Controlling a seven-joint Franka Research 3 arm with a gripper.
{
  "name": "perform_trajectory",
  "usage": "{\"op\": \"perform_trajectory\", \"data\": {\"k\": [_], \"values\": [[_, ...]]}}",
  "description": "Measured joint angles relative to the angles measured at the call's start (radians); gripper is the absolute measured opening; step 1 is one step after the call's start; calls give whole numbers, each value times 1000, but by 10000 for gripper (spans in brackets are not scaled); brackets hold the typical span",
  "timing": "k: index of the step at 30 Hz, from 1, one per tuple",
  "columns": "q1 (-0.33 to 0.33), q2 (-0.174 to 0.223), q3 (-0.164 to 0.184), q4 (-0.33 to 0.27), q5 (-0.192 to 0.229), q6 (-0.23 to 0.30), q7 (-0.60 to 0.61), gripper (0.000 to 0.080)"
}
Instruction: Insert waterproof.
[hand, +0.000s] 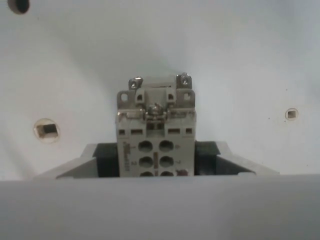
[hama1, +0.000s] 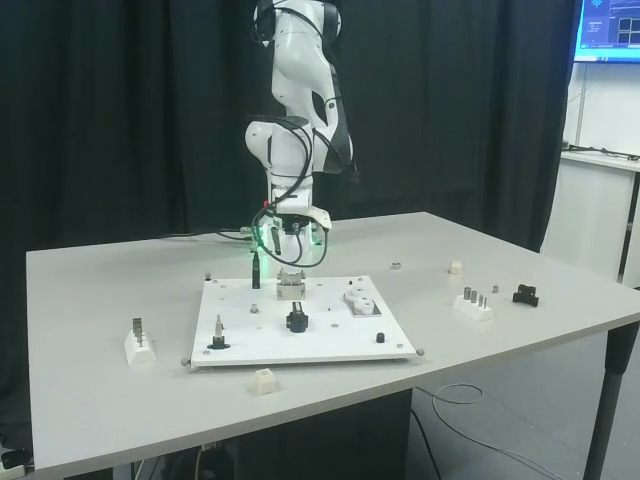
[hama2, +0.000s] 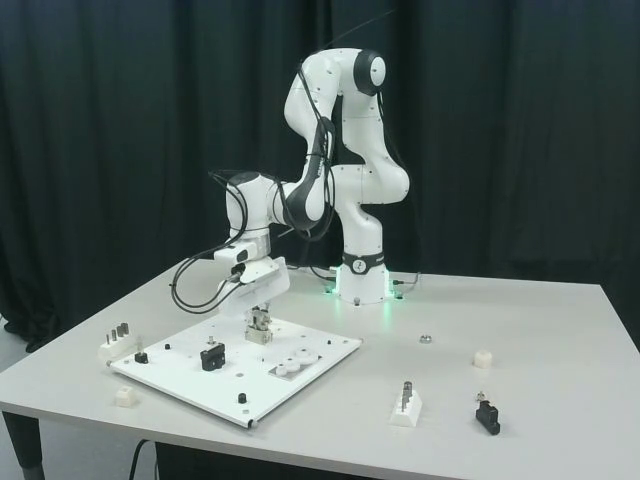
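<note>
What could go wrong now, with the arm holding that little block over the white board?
The connector between the pincer fingers could meet its seat slightly askew and jam. If it slips in the grip, it may tilt or drop onto the white board. The wrist view hides the seat below, so alignment cannot be checked there.

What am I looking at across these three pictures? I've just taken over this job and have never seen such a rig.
A white robot arm is bolted to a grey table. Two pictures come from room cameras; the third looks down from the arm's wrist. Its hand sits right over a grey connector with round numbered holes, standing on a white board. Whether the hand grips the connector cannot be seen. The board carries other small fixtures; small white blocks and a black part lie loose on the table.
</note>
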Motion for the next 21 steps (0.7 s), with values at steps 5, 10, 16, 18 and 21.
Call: {"op": "perform_trajectory", "data": {"k": [5, 10, 16, 18, 21], "values": [[0, 0, -2, 0, 19, 0, -5, 310], [0, 0, -3, 0, 28, 2, -21, 310], [0, 1, -3, -1, 43, 15, -54, 310], [0, 2, -3, -2, 53, 22, -64, 310], [0, 4, -4, -2, 62, 29, -79, 310]]}}
